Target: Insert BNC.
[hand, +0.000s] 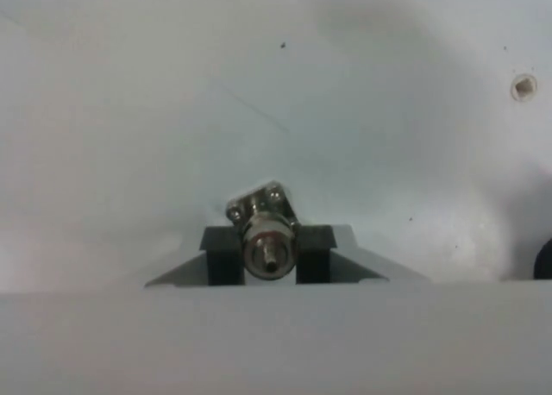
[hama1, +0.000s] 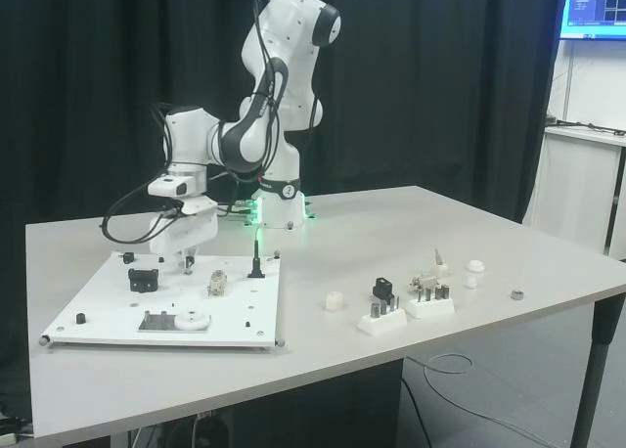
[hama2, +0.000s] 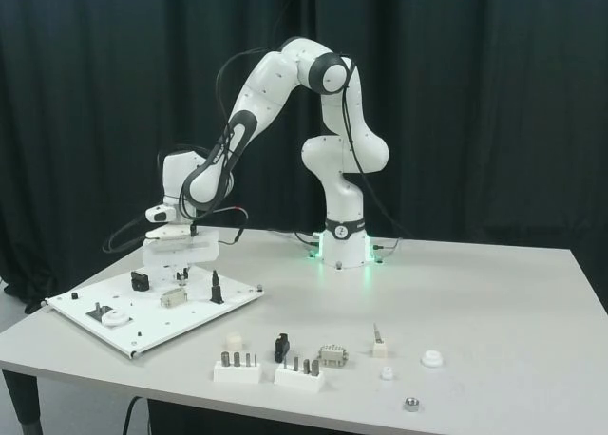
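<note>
The hand point(hand: 270, 261) is clamped on the BNC connector point(hand: 266, 233) just above the white board point(hama1: 108, 306) on the worktop point(hama1: 391, 233), so pickup appears complete while insertion into its socket remains outstanding.

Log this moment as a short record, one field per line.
arm: white Franka, reaching over the white board
gripper: shut on the BNC connector, just above the board
held part: metal, pin end toward the wrist camera
socket for it: cannot tell from these views
board parts: black block, black post
off board: small parts on white stands
</note>
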